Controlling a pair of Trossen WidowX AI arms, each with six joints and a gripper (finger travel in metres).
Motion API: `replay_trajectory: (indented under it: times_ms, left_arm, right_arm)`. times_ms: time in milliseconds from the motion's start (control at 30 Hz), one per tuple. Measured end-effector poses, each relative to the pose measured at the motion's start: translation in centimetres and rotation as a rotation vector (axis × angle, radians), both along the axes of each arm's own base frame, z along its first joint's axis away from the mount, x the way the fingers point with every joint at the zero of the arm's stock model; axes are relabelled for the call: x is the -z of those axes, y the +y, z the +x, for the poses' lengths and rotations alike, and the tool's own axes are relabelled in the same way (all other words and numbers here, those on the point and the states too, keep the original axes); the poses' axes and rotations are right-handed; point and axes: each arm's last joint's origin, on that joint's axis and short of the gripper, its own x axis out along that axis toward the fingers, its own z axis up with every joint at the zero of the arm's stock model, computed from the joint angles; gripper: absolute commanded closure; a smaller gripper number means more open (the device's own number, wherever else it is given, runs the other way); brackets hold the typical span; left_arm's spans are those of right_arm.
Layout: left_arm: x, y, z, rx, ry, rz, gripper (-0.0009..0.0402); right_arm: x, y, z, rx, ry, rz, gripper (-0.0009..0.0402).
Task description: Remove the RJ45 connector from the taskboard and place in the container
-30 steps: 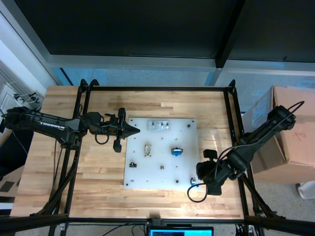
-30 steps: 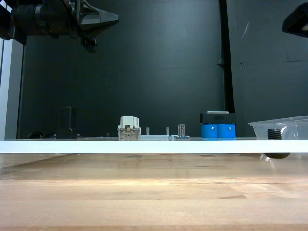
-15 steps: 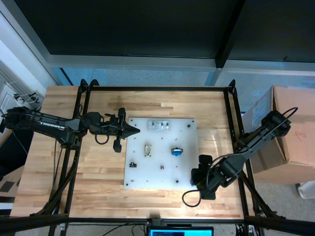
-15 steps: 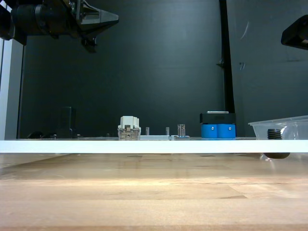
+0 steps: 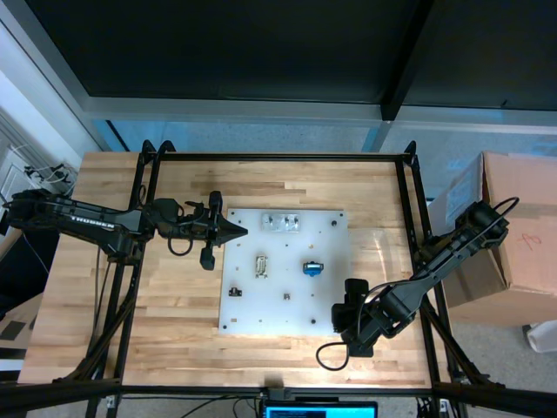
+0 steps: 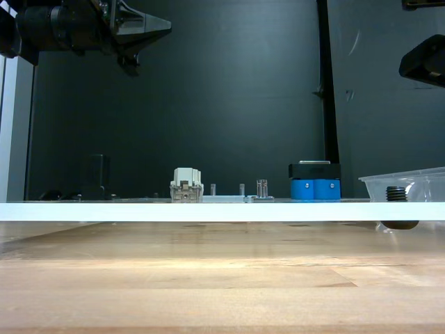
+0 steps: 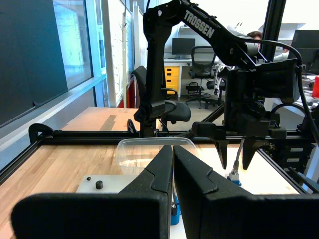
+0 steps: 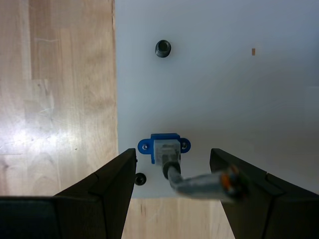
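The RJ45 connector [image 8: 165, 149], grey with a short cable stub, sits in its blue mount near the corner of the white taskboard [image 8: 224, 89]. My right gripper [image 8: 173, 155] hangs open above it, one finger on each side and neither touching. In the high view the right gripper [image 5: 345, 319] covers the board's near right corner and hides the connector. The left wrist view shows the right gripper [image 7: 235, 160] pointing down over the connector [image 7: 233, 175]. My left gripper [image 5: 237, 232] is shut and empty, raised high over the board's left edge.
A clear plastic container [image 6: 407, 185] stands right of the taskboard [image 5: 261, 305], also seen as the container [image 7: 149, 151] beyond the board. A beige connector [image 6: 186, 188], small posts and a blue block [image 6: 315, 185] stand on the board. A cardboard box [image 5: 513, 235] sits off the table's right side.
The right arm has swung left and toward the near edge, bringing its open gripper over the board's near right corner. The connector stays in its mount. The left arm has not moved.
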Motion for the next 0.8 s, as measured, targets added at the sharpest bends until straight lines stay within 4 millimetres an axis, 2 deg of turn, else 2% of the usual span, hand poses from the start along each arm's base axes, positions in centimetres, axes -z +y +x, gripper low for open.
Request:
replay_trajectory:
  times_ms: [300, 800]
  left_arm:
    - [0.0, 0.0, 0.0, 0.0, 0.0, 0.0, 0.0393]
    - [0.0, 0.0, 0.0, 0.0, 0.0, 0.0, 0.0393]
  right_arm:
    - [0.7, -0.1, -0.1, 0.002, -0.009, 0.002, 0.0214]
    - [1.1, -0.1, -0.1, 0.003, -0.013, 0.008, 0.0336]
